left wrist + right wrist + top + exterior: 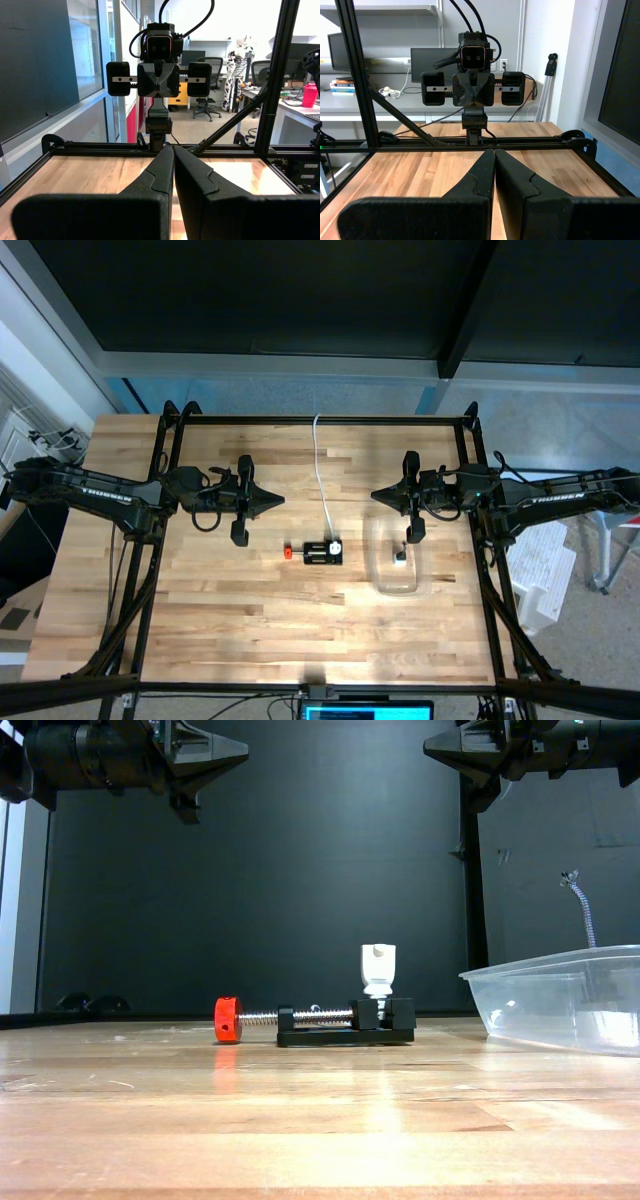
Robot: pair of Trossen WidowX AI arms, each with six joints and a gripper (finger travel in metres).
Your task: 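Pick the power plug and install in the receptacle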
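Observation:
The receptacle [335, 548] is a small white socket standing upright in a black vise [320, 553] with an orange-red knob [288, 552] at mid-table. Its white cable [322, 470] runs to the far edge. In the low view the receptacle [378, 967] rises above the vise [345, 1022]. A tiny dark piece, seemingly the power plug [399, 546], lies in the clear tray [382, 580] beside a small white cube [400, 559]. My left gripper [280, 501] hovers shut, high and left of the vise. My right gripper [375, 496] hovers shut, high above the tray's far end. Both hold nothing.
The black frame rails [320, 420] border the board at the back and sides. Each wrist view shows its own shut fingers [162, 165] [482, 167] with the opposite arm facing it across the table. In the low view the tray [550, 972] sits right of the vise.

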